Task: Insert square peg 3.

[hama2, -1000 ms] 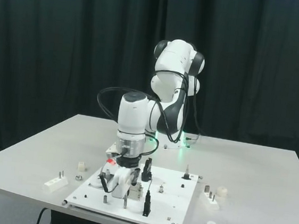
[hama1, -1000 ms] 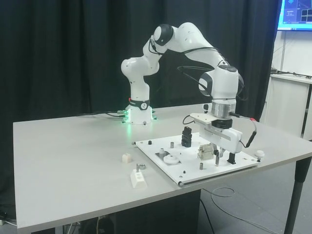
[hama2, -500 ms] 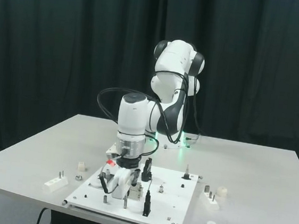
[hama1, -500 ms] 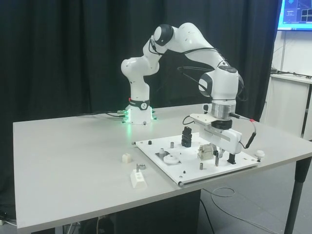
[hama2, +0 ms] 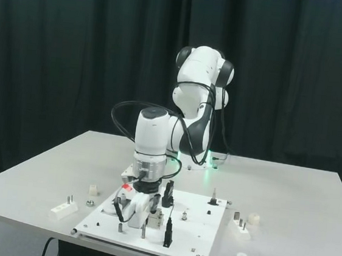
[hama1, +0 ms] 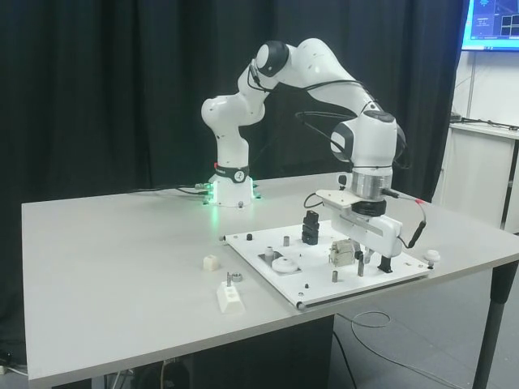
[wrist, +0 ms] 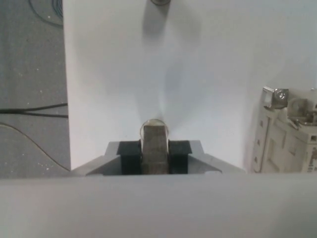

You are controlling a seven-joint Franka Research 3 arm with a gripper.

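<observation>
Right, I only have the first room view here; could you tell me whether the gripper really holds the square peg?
Observer: Yes. In the wrist view the fingers are shut on the square peg, one on each side of it.
Operator: Thank you. Is anything else touching the peg from the side?
Observer: No. The metal fixture sits apart from it on the white board.

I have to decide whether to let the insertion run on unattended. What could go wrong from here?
1. The square peg sits clamped in the gripper over the white board; if its corners are misaligned with the hole, it may jam.
2. The mounted block stands close beside the gripper, so a sideways correction might strike it.
</observation>
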